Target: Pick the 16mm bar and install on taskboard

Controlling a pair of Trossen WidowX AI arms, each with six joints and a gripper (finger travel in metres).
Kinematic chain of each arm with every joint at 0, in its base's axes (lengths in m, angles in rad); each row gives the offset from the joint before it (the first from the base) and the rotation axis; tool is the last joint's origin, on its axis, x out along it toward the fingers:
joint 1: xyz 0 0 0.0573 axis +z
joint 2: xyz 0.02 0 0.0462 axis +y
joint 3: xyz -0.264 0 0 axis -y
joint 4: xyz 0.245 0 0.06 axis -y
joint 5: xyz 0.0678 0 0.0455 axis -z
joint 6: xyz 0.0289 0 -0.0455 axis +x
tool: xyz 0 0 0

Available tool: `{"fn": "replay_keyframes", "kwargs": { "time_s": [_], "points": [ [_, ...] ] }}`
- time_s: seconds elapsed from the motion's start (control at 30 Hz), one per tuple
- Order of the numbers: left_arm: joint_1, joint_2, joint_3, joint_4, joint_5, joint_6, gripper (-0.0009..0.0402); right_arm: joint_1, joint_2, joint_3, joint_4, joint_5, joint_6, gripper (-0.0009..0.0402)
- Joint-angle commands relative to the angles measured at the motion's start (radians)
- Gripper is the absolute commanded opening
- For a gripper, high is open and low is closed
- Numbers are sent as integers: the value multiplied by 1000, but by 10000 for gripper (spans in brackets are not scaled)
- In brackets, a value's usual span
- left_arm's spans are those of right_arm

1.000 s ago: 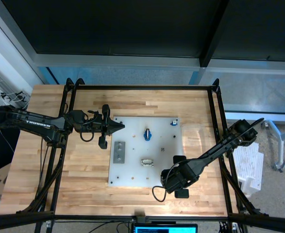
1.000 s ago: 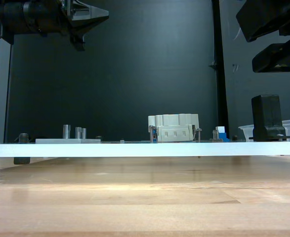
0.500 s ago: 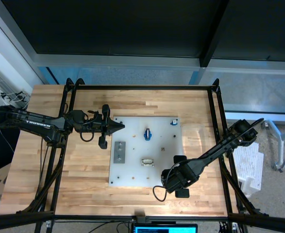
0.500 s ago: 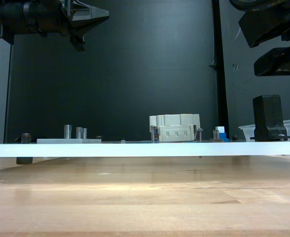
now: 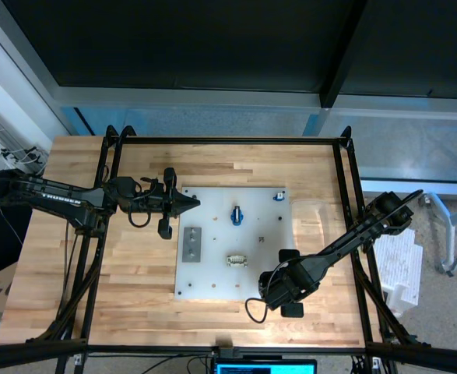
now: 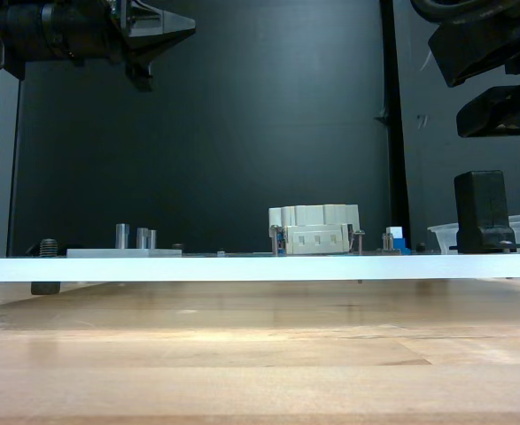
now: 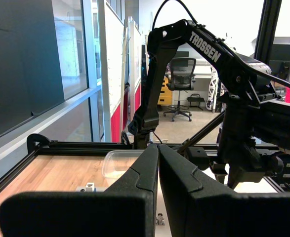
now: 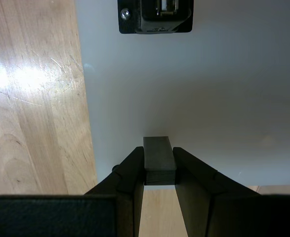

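Over the near right corner of the taskboard point(image 5: 212, 273), the right gripper point(image 5: 279, 290) hung with the 16mm bar point(image 8: 159, 157) pinched between its fingers point(image 8: 131, 174). The pick looked done, so carrying was the step in hand. The next move likely called for taking the bar across to its seat, perhaps in the grey two-hole block point(image 5: 191, 244), and squaring it over the hole. The bar showed as a short, dull dark-grey stub with a flat end. The left gripper point(image 5: 183, 202) hovered at the board's far left edge, fingers pressed together.
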Motion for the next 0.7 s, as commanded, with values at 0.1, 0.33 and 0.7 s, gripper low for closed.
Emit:
{"fn": "replay_keyframes", "kwargs": {
  "time_s": [0.1,0.33,0.7],
  "points": [
    [0,0,0,0,0,0,0,1,0,0,1,0,2,57],
    [0,0,0,0,0,0,0,2,-1,0,1,-1,1,106],
    [0,0,0,0,0,0,0,2,-23,0,0,-1,-1,197]
  ]
}}
